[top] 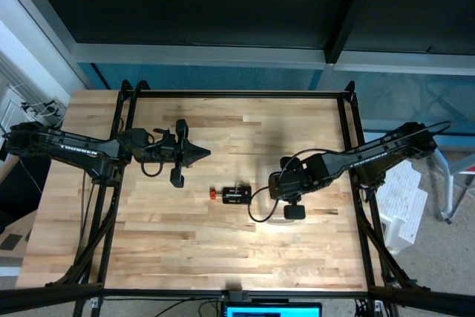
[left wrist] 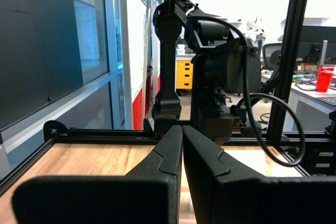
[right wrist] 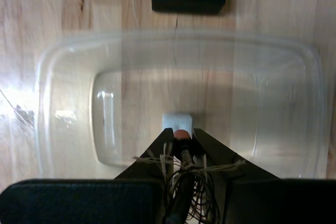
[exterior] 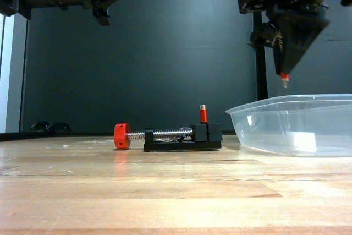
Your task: Pick the rca connector and install on the hub
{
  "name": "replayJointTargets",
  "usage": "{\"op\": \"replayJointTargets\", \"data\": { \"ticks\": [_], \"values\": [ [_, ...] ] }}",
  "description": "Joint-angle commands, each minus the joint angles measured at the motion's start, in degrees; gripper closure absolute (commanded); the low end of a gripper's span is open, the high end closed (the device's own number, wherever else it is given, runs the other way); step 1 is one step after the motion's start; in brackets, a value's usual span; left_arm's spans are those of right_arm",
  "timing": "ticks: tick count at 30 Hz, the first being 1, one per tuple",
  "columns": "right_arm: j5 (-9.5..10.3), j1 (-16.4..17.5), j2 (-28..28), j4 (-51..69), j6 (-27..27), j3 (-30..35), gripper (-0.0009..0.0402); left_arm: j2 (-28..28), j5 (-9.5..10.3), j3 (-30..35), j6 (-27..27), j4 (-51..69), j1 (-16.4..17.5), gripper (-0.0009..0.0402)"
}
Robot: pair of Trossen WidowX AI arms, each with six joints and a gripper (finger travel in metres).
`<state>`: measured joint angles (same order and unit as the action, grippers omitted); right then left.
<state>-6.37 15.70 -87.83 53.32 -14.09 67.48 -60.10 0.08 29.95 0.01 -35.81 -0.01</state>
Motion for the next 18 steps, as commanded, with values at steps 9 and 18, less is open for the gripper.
{"op": "replayJointTargets", "data": {
  "ticks": [9,18],
  "values": [
    [0.39,-2.73,-9.53,0.74,-0.2,10.4,0.0393,-0.02,-0.02,0.0,0.0,-0.04,0.02,0.0393],
    [0.37,-4.26,-17.03,2.8,0.07,19.26,0.0393,-0.02,-0.02,0.0,0.0,-0.02,0.0,0.0393]
  ]
}}
